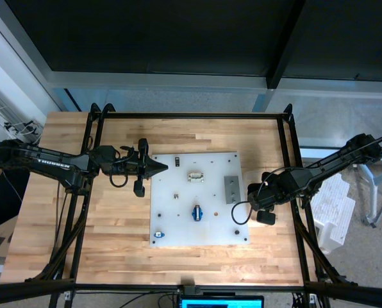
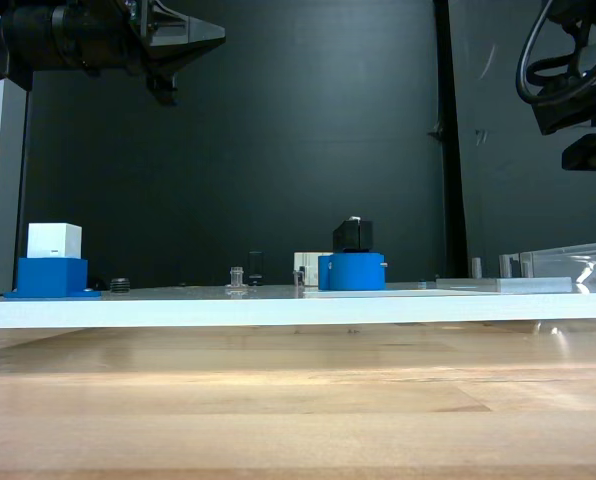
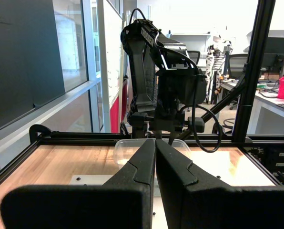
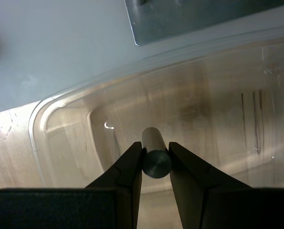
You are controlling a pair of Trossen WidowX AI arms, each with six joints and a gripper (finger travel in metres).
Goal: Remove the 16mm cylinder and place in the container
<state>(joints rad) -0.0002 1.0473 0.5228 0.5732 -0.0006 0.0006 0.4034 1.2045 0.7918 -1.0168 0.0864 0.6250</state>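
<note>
The 16mm cylinder (image 4: 156,161), a short grey metal peg, is pinched between the fingers of my right gripper (image 4: 155,146), which is shut on it. It hangs over the inside of the container (image 4: 61,102), a clear plastic tray beside the white board's right edge. In the high view the right gripper (image 1: 255,203) sits just off that edge. My left gripper (image 1: 160,167) is shut on nothing and held high over the board's left edge, pointing right; its fingers (image 3: 142,157) meet at the tips. The container (image 3: 125,149) shows beyond them.
The white board (image 1: 178,218) carries a grey metal plate (image 1: 232,188), a blue part (image 1: 197,213), a blue block with a white cube (image 2: 53,265) and small fittings. A black frame (image 1: 191,116) rings the wooden table.
</note>
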